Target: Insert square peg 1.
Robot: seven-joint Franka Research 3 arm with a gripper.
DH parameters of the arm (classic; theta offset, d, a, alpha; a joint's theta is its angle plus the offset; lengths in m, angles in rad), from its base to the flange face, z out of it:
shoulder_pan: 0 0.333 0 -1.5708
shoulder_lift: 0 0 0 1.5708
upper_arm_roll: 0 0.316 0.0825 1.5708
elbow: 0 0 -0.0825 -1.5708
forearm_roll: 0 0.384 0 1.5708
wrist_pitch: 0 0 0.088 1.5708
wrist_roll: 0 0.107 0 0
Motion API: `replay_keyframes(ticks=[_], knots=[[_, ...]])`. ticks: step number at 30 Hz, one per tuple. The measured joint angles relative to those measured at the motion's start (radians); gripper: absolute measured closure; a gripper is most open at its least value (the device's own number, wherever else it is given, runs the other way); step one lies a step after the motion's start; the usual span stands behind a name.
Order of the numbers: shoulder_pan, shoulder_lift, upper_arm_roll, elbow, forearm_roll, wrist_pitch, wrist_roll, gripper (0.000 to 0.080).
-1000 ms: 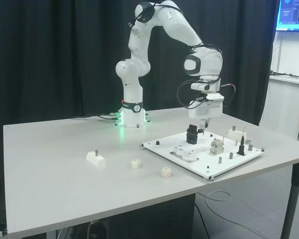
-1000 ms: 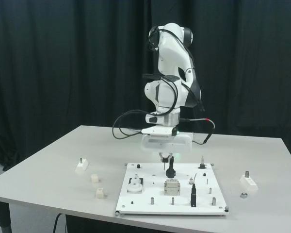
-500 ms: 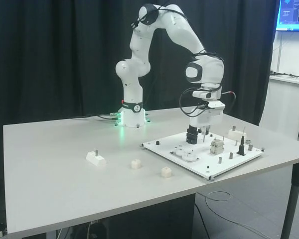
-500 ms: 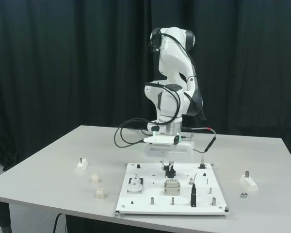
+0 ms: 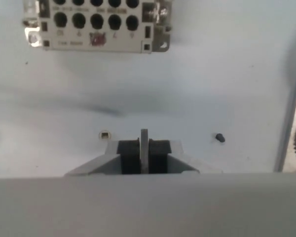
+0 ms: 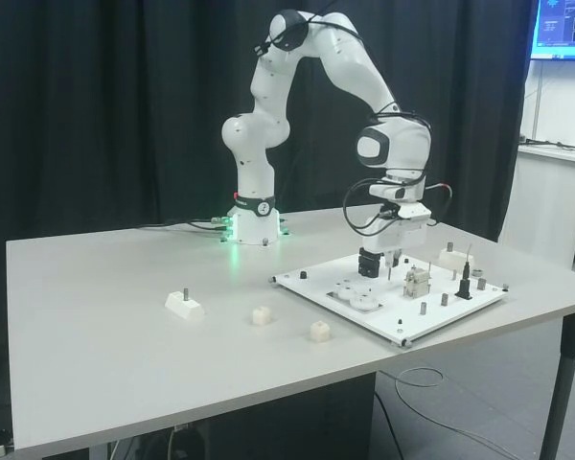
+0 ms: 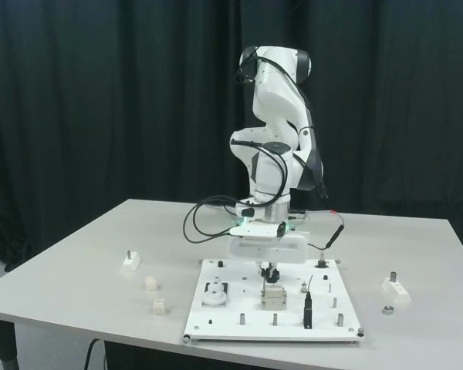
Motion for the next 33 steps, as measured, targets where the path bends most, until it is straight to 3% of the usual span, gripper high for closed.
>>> replay_keyframes(ticks=[8, 33], knots=[[-0.022, 0.005, 0.027, -0.007, 0.009, 0.005, -0.001, 0.0771], [-0.028, 0.005, 0.053, -0.026, 0.043, 0.014, -0.002, 0.0771]])
